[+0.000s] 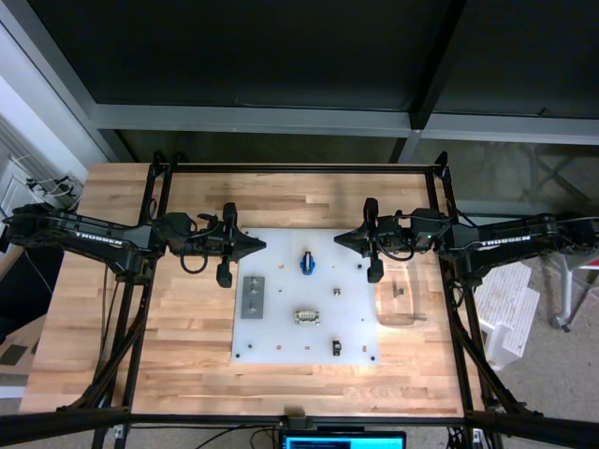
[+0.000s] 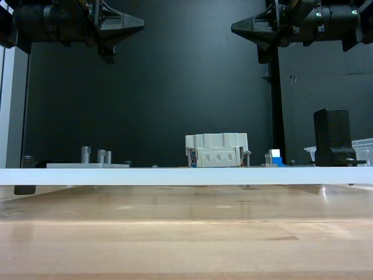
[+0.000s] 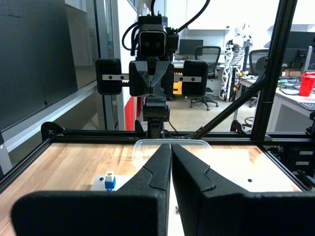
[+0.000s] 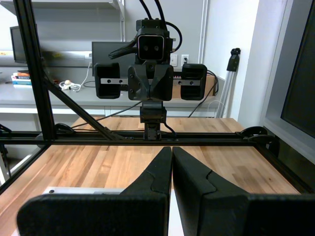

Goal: Pick the 16mm bar and install on taskboard

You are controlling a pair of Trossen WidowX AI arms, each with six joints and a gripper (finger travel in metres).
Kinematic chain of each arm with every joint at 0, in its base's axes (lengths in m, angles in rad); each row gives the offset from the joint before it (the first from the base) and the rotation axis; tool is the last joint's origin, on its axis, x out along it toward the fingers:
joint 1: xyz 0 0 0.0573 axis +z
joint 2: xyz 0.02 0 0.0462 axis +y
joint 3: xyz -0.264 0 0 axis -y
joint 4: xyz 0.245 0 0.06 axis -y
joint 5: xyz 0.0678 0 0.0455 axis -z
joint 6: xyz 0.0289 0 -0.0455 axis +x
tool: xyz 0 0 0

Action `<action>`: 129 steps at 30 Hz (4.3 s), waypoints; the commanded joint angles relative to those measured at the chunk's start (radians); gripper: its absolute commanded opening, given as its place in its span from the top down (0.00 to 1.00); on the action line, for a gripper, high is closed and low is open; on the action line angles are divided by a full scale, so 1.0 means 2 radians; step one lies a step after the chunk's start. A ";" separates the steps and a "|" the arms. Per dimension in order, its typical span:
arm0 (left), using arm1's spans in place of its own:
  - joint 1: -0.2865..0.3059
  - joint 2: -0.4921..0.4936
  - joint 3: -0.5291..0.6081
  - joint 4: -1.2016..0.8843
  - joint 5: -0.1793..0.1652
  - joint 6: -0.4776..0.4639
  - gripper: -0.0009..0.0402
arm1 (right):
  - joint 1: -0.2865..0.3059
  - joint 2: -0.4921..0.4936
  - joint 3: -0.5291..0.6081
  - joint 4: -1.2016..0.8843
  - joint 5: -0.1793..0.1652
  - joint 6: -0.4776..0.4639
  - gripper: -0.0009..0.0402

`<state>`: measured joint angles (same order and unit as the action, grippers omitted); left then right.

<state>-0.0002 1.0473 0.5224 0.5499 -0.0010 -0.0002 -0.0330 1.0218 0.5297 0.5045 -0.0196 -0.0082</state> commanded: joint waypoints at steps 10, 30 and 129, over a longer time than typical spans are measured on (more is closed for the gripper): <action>0.000 0.000 0.000 0.000 0.000 0.000 0.98 | 0.000 0.000 0.000 0.001 0.004 0.001 0.98; 0.000 0.000 0.000 0.000 0.000 0.000 0.98 | 0.001 -0.001 0.005 -0.018 -0.002 0.020 0.98; 0.000 0.000 0.000 0.000 0.000 0.000 0.98 | 0.203 0.046 0.116 -0.790 0.064 0.196 0.43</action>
<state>-0.0002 1.0473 0.5224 0.5499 -0.0010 -0.0002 0.3729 1.1126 0.7731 -1.0912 0.1085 0.3870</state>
